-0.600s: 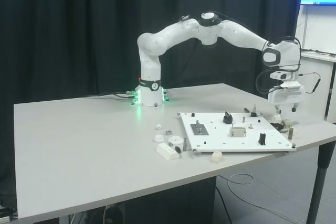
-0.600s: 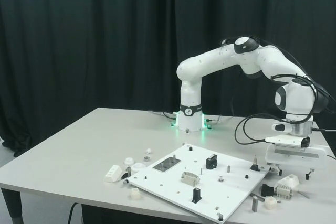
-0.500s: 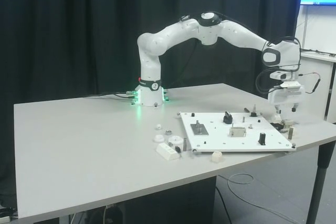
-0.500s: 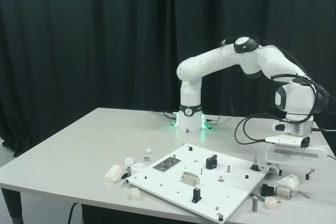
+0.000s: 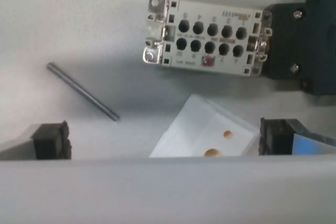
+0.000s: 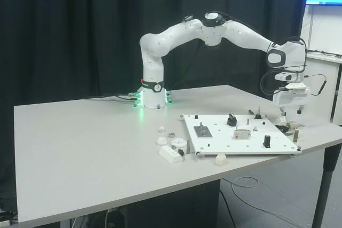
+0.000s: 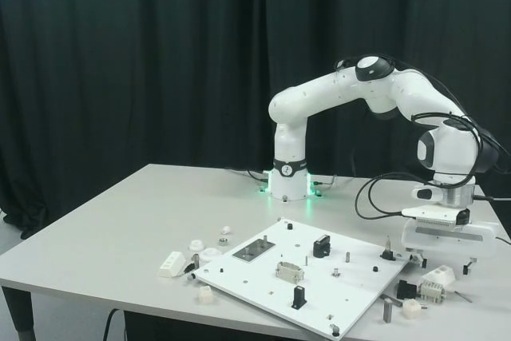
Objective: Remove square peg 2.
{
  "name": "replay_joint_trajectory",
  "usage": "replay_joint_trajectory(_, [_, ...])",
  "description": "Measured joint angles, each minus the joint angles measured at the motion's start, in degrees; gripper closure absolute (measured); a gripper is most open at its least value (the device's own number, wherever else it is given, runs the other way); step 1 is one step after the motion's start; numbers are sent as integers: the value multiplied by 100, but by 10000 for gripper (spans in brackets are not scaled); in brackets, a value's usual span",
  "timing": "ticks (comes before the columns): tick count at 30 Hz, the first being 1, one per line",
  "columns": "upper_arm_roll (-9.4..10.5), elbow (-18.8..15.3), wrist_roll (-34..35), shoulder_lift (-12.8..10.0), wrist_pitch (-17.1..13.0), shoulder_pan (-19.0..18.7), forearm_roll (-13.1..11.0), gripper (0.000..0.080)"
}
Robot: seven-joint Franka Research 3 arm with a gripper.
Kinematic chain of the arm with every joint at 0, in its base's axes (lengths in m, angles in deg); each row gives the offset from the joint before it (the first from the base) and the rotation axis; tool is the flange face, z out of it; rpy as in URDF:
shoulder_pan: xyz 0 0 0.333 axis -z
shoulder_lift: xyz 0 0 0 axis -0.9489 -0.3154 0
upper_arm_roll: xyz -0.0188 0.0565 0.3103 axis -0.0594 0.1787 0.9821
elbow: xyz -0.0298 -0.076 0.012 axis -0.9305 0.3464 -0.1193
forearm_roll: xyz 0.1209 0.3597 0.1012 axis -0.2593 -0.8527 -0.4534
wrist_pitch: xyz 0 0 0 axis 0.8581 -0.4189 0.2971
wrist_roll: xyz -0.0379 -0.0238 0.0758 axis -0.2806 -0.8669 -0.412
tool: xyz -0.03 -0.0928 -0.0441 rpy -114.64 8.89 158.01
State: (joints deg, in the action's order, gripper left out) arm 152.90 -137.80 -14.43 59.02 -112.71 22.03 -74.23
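Your gripper (image 6: 289, 111) hangs at the right edge of the first room view, just past the right end of the white board (image 6: 224, 142) and low over the bench (image 6: 80, 132). In the wrist view its fingers (image 5: 50, 140) stand wide apart and grasp nothing. A white block (image 5: 210, 129) lies on the bench between them. Near it lie a white connector (image 5: 205, 40) and a thin grey rod (image 5: 82, 91), well apart from each other. You cannot tell from these views which piece is square peg 2.
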Motion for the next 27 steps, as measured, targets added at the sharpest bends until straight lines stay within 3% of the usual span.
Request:
replay_joint_trajectory(16, [-57,2,82,-1,-17,68,25,3])
replay_joint_trajectory(27, [-223,11,79,-6,3,129,191,3])
